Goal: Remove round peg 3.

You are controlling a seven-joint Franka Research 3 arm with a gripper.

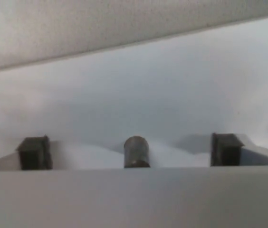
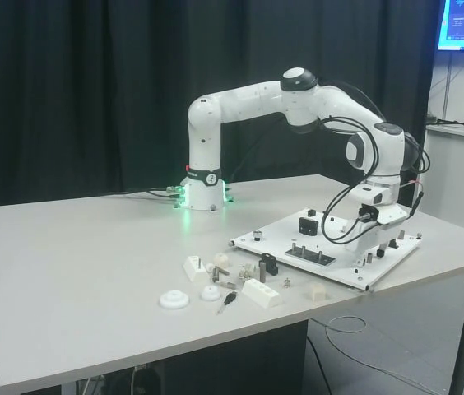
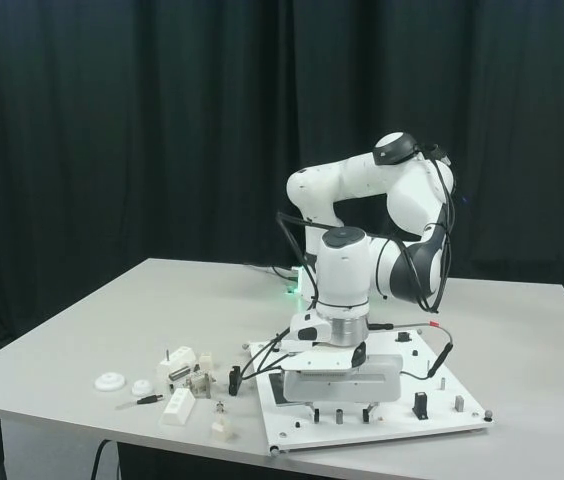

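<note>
So the gripper (image 1: pixel 130 152) is down low over the white board (image 2: pixel 396 251), fingers (image 1: pixel 35 153) spread wide with the round peg (image 1: pixel 136 152) standing upright right between them. Nothing's gripped: there's a clear gap on both sides of the peg, so the hand is open and empty. From the room views, the hand sits over the near right part of the board, and the peg itself is hidden behind the gripper there.

What I'd worry about:

1. The peg looks roughly centred but not perfectly. If 1 pad touches first on closing, it'll shove the peg sideways in its hole and it could jam on the pull.
2. If the fingers only catch the peg's top edge, it may slip out on the lift.
3. Pulling up at any tilt would bind the peg in the hole and could drag the whole board along, since I can't tell whether it's fixed to the table (image 2: pixel 76 263).
</note>
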